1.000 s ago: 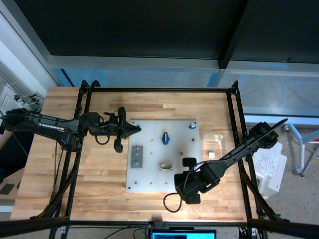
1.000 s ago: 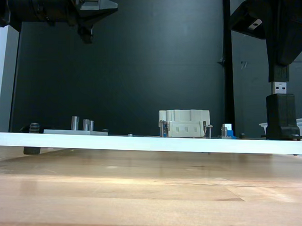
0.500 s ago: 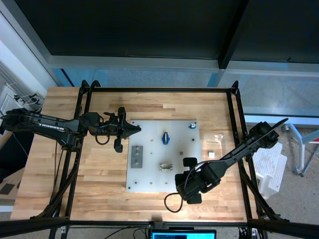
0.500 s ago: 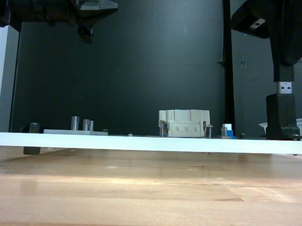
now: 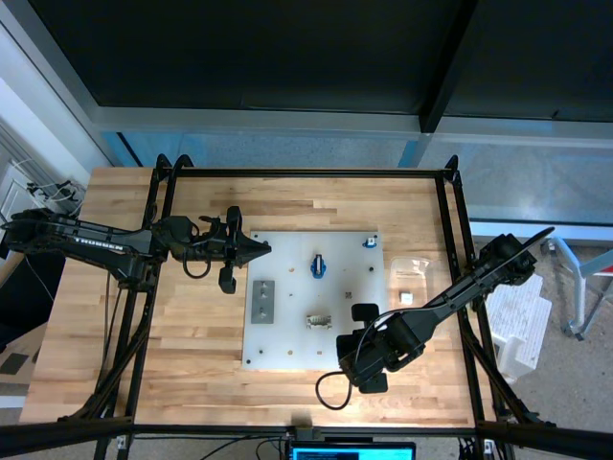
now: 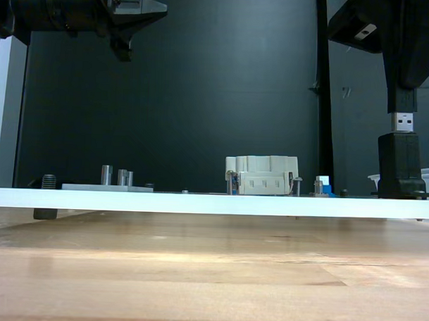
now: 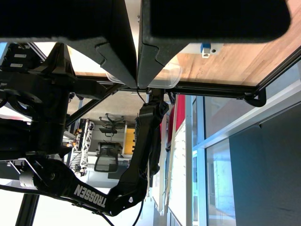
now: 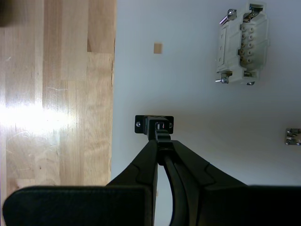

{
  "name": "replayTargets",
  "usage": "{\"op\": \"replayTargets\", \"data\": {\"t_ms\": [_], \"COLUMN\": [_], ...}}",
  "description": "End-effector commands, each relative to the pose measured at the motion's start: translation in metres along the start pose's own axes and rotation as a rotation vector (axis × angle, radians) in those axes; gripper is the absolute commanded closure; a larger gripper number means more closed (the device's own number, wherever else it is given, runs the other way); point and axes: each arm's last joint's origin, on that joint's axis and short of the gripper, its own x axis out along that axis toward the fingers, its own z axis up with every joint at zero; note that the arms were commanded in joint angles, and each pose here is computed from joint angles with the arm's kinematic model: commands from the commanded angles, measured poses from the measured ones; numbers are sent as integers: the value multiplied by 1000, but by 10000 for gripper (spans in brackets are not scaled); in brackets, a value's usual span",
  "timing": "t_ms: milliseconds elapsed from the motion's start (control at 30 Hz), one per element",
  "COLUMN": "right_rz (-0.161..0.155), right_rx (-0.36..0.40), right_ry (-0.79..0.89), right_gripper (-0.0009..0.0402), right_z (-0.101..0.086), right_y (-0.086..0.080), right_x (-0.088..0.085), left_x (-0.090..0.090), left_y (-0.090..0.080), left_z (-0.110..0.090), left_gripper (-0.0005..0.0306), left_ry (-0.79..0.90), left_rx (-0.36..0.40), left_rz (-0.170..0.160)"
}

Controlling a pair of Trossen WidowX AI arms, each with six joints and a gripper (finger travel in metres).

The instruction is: Pick the USB connector and install on taskboard

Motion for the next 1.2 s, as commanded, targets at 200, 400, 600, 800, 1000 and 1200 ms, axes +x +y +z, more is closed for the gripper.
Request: {"op": "replayTargets", "data": {"t_ms": [200,400,600,800,1000,1200], "right_rz": [-10,-4,-5,-4,-4,-4], "right_rx": [-4,-3,-5,-5,-5,-6], "right_ry": [-11,-7,-6,-8,-8,-7], "right_gripper": [393,393,393,393,393,393], "right_z": [1,1,1,1,1,1], "right_y": [0,0,1,1,1,1], "right_x": [0,0,1,1,1,2], "left_x": [0,0,0,0,0,0], "left_y": [0,0,0,0,0,0], "left_z": [0,0,0,0,0,0], "left_gripper": [300,300,300,300,300,300], "left_ry": [0,-1,0,0,-1,0], "left_rx": [0,0,0,0,0,0], "left_rz": [0,0,0,0,0,0]}}
